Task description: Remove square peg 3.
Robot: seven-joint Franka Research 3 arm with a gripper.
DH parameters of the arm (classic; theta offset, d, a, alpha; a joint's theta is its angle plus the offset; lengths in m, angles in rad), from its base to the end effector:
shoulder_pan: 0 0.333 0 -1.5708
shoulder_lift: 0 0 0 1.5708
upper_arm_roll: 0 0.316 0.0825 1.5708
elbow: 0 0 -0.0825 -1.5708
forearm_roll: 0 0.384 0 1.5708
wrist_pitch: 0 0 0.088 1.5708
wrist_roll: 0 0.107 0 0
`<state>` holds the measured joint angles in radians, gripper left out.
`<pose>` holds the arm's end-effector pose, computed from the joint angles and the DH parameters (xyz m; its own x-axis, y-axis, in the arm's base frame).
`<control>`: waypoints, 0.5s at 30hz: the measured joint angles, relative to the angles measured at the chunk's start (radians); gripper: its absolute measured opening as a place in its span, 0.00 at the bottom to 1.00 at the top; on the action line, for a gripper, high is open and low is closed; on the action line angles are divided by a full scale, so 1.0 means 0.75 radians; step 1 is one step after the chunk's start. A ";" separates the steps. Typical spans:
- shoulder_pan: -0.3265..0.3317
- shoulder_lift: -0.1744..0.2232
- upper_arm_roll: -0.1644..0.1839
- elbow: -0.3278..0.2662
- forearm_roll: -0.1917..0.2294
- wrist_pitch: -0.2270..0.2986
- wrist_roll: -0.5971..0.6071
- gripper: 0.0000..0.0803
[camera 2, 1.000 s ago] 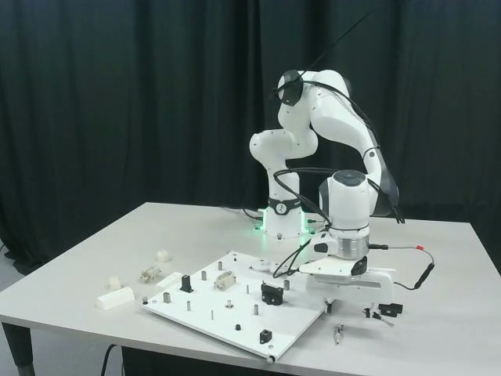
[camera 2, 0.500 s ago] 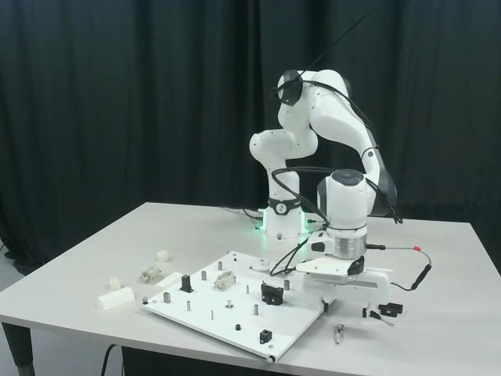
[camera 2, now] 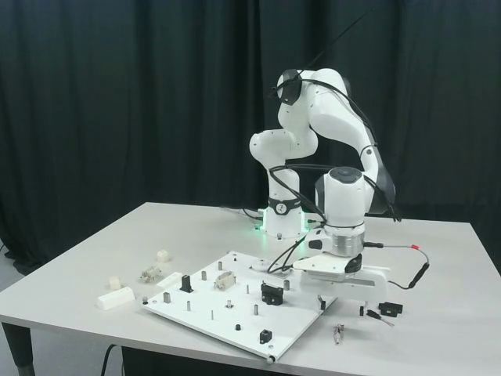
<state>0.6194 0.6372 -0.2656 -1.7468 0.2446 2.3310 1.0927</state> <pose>0.6150 0.2475 0.2165 0.6503 -0.7593 -0.0249 -0.7592 -0.6507 0.0138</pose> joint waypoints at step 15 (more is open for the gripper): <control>0.000 -0.004 -0.010 0.006 0.000 -0.011 0.000 1.00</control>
<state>0.6194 0.6340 -0.2729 -1.7419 0.2443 2.3229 1.0927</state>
